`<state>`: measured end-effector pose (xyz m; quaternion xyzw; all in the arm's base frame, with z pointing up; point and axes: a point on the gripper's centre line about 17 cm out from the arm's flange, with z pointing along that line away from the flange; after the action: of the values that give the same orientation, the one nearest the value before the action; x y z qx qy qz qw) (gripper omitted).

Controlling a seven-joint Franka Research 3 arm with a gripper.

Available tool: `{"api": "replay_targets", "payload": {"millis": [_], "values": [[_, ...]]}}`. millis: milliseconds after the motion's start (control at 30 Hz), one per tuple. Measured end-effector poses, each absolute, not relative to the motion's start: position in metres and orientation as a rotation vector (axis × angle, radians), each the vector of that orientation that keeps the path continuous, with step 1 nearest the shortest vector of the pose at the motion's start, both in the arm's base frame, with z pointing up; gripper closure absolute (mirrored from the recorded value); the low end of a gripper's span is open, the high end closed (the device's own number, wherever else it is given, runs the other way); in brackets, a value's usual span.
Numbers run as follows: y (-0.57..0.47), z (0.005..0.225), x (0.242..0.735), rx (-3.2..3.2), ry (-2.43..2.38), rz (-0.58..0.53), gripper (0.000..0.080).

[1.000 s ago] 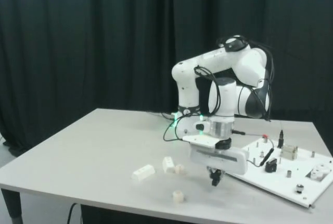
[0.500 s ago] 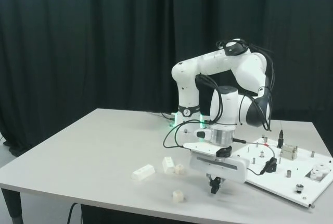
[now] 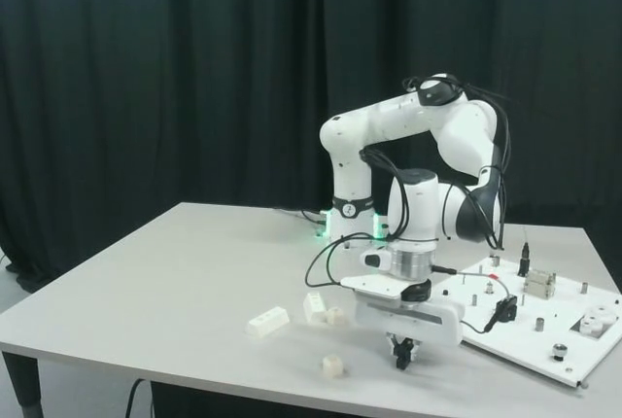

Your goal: Place D-SUB.

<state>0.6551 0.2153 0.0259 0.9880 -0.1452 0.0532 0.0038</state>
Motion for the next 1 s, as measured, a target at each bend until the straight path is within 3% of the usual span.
{"api": "replay_targets", "payload": {"millis": [533,567,733,767,1000], "values": [[0.221,0.022,0.656,3.119,-0.487,0.164,0.0638],[0.221,0.024,0.657,3.12,-0.487,0.166,0.0127],[0.221,0.034,0.658,3.123,-0.487,0.168,0.0127],[0.221,0.037,0.658,3.124,-0.487,0.165,0.0033],[0.217,0.058,0.656,3.122,-0.492,0.141,0.0033]]}}
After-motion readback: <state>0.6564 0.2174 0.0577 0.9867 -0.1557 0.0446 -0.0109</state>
